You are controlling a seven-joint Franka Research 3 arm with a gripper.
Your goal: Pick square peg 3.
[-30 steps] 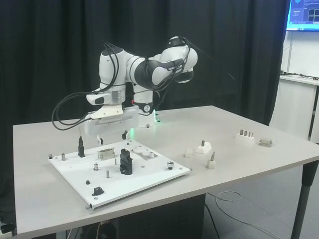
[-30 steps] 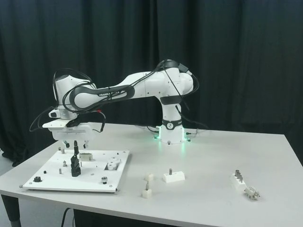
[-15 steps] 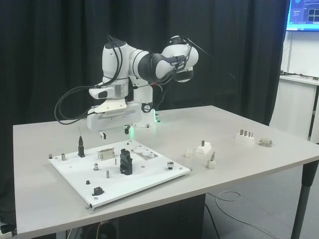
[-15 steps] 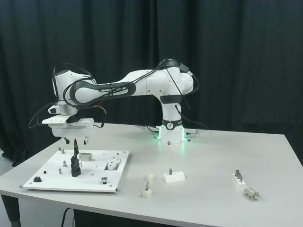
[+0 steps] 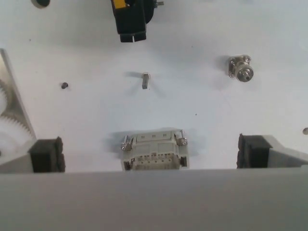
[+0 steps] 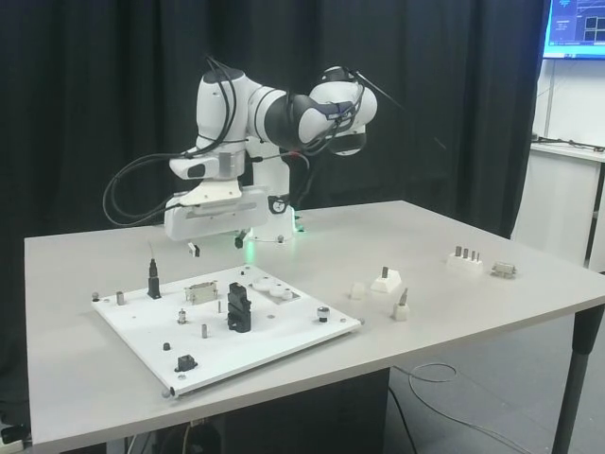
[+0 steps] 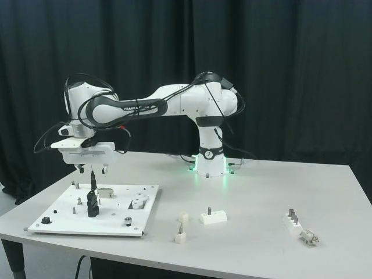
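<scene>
Board: nearest me, a white board (image 6: 284, 339) lies flat by the front edge of the grey table (image 6: 454, 322).
Black part: a black part (image 6: 238, 307) stands upright about mid-board.
Task's thing: in the wrist view I see a small grey square peg (image 5: 146, 80) upright on the board, between the black part and the connector, touching neither. I can read no number on it, so I cannot say it is peg 3.
Connector: a grey connector (image 5: 153, 155) with two screws sits on the board beyond the peg, directly beneath the claw.
Claw: the gripper (image 6: 216, 244) hangs above the back half of the board, well clear of it. Its fingers (image 5: 45, 154) are spread wide with nothing between them.
Blocks: three small white blocks (image 6: 385, 280) sit on the table right of the board; two carry a short peg.
Holder: further right, a white holder (image 6: 464, 261) carries three upright pegs.
Arm: the white arm (image 7: 174, 104) reaches out from its base at the back of the table, where a green light (image 7: 197, 170) glows.
Backdrop: a black curtain (image 6: 95, 95).
</scene>
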